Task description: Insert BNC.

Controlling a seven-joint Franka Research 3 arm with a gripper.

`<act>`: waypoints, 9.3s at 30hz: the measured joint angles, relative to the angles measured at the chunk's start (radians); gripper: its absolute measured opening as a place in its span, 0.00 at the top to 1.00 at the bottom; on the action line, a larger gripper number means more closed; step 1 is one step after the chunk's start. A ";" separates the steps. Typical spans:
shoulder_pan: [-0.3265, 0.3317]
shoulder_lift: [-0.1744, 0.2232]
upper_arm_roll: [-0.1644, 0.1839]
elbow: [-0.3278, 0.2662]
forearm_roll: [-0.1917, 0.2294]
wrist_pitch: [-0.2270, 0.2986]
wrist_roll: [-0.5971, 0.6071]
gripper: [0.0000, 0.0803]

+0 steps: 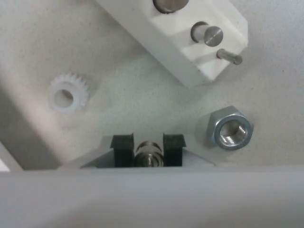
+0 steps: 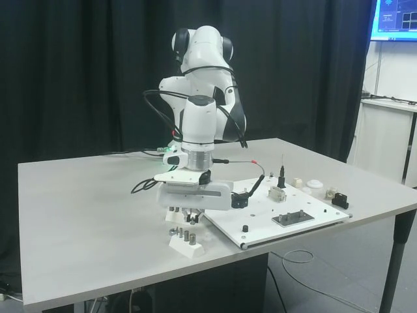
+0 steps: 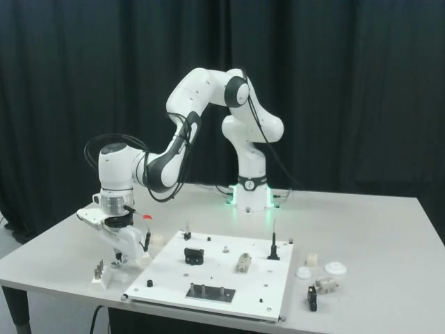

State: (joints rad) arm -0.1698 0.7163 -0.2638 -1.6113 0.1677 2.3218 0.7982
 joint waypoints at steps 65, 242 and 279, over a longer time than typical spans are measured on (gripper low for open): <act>0.013 -0.022 -0.006 0.017 0.000 -0.009 -0.030 0.84; 0.463 -0.552 -0.007 -0.853 -0.110 0.362 0.098 0.84; 0.467 -0.520 -0.003 -0.875 -0.109 0.440 0.163 0.84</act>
State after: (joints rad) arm 0.2976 0.1967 -0.2672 -2.4865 0.0583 2.7616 0.9612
